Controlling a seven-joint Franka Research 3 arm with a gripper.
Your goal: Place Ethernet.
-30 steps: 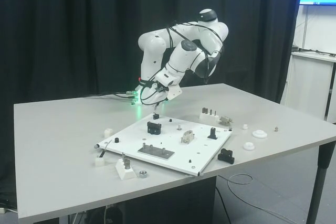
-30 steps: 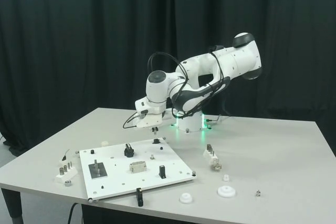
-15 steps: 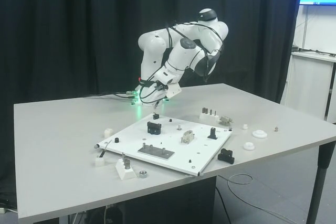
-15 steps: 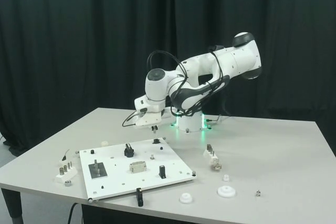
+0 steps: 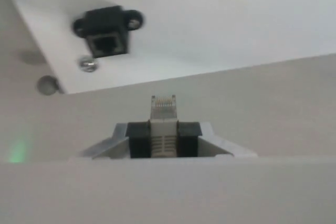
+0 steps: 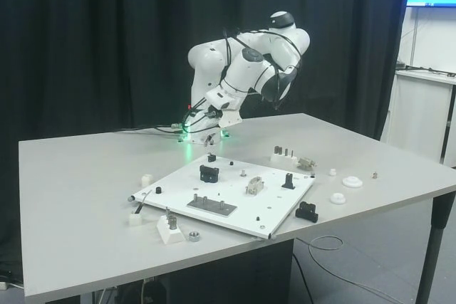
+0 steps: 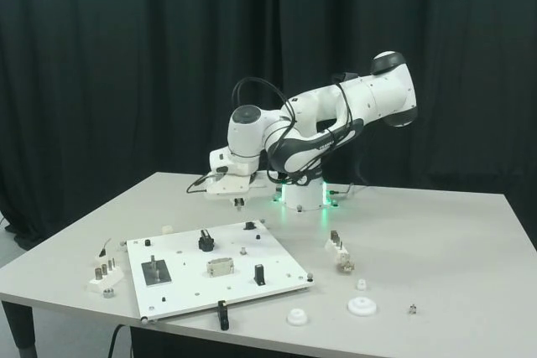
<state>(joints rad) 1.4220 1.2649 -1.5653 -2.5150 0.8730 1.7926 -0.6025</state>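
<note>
Since a second ago my hand [image 5: 164,141] has lifted off the white board [image 7: 220,267], gripping the Ethernet plug [image 5: 163,109], black socket [image 5: 106,30] at 11 o'clock of it, grey bench [image 6: 71,176] beneath.

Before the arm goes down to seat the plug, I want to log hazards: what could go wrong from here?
1. The Ethernet plug sticks out well past the fingers, so a skewed approach could twist it in the grip.
2. The black socket sits near the white board's corner and off the plug's line, so it might strike the board.
3. A screw lies right beside the socket and could catch the plug.
</note>
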